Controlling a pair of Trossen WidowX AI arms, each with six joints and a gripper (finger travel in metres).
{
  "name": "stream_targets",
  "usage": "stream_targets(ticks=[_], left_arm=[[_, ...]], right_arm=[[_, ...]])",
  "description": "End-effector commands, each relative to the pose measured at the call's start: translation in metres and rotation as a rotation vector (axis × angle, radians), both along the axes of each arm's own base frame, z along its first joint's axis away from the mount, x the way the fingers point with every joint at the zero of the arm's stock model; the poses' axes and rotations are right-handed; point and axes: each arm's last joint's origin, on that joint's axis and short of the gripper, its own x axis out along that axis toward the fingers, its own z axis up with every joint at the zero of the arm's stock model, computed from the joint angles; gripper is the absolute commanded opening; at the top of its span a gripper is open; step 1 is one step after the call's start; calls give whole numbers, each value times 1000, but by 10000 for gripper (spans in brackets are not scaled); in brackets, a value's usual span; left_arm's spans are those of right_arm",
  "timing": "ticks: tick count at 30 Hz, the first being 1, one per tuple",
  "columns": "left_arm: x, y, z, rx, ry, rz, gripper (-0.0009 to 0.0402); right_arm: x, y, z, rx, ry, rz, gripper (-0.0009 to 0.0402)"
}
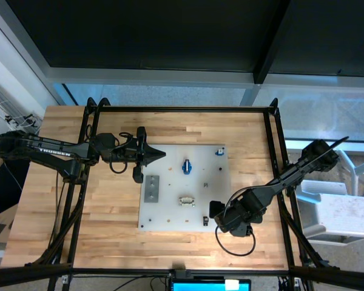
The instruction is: Pick the 16mm bar and place in it's hole on the taskboard
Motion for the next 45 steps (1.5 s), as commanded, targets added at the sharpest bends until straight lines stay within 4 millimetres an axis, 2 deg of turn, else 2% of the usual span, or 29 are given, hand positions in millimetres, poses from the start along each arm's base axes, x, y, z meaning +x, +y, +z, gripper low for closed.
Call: stream_targets(ticks=[1, 21, 45], left_arm=[[0, 0, 0, 0, 0, 0, 0], [0, 0, 0, 0, 0, 0, 0], [0, 0, 0, 0, 0, 0, 0]], right_arm=[[-1, 0, 2, 5, -7, 0, 249], [-1, 0, 4, 14, -14, -10, 210], [-1, 0, 4, 17, -16, -17, 208]])
